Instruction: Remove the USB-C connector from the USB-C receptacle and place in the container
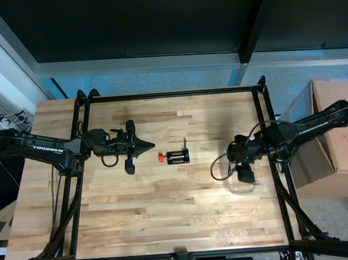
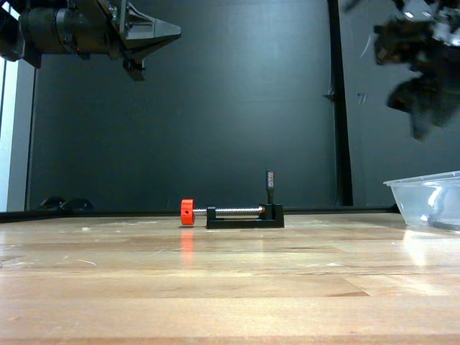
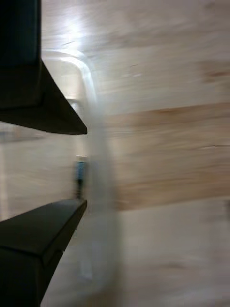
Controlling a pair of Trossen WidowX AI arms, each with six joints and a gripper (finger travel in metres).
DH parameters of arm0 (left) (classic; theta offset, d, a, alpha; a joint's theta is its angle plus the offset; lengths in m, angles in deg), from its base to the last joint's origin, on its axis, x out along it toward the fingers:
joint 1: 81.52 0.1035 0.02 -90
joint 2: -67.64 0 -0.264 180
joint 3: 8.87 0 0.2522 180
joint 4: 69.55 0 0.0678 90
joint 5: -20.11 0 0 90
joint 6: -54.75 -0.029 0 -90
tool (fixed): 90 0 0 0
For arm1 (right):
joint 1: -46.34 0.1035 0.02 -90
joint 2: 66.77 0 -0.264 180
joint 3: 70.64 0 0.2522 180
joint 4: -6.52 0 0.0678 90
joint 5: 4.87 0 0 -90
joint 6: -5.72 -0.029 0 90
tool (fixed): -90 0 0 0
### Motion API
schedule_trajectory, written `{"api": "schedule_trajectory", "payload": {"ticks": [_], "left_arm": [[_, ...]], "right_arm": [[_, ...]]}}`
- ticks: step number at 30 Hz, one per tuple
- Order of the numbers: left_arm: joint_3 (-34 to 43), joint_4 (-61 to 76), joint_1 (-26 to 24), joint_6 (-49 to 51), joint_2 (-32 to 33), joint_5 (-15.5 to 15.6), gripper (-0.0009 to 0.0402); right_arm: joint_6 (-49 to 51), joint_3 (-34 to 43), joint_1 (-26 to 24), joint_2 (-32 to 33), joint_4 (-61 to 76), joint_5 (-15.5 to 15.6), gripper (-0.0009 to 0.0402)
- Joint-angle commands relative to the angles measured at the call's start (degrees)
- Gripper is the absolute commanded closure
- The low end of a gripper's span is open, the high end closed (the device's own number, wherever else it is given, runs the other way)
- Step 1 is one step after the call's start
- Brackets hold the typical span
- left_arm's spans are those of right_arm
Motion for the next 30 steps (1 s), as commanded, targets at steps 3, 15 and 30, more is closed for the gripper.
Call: {"api": "schedule_trajectory", "payload": {"ticks": [3, 15, 30], "left_arm": [[0.0, 0.0, 0.0, 0.0, 0.0, 0.0, 0.0393], [0.0, 0.0, 0.0, 0.0, 0.0, 0.0, 0.0393], [0.0, 0.0, 0.0, 0.0, 0.0, 0.0, 0.0393]], "right_arm": [[6.3, 1.4, -5.9, 0.0, -11.1, 0.2, 0.0281], [16.0, -0.1, -14.6, 0.0, -41.8, 3.0, 0.0389], [17.1, -10.8, -17.4, 0.0, -72.7, 5.3, 0.0393]]}}
